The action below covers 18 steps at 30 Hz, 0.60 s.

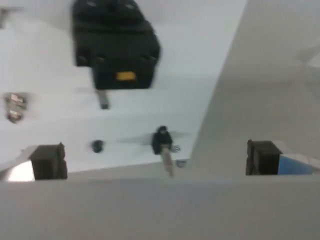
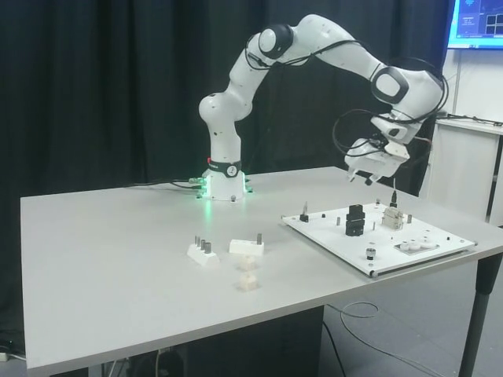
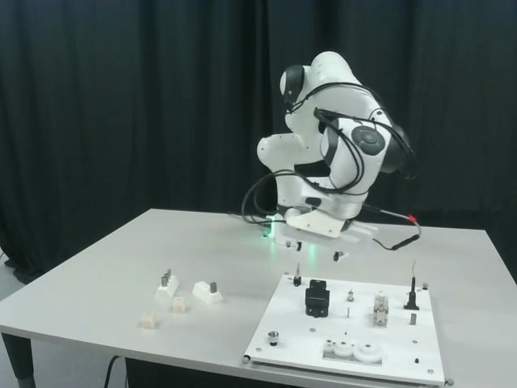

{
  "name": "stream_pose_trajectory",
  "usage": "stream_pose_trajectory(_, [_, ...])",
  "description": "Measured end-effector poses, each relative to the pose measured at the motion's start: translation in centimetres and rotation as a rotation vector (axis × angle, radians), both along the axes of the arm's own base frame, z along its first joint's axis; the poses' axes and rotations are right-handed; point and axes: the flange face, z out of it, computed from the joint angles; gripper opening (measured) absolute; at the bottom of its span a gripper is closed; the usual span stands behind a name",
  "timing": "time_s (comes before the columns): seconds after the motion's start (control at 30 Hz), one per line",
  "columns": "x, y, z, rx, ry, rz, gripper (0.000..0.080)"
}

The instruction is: Pick square peg 4.

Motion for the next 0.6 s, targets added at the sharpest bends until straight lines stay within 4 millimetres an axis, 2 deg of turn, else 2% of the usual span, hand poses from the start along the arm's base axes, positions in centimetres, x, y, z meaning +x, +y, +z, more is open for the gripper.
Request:
stream_pose_trajectory(0.37, [-1.6,-4.0,-0.9,-0.003,0.063,0.046,0.0800])
stream_pose_trajectory(0.6, [-2.6,-6.7,-2.3,0.029,0.068,0.094,0.0800])
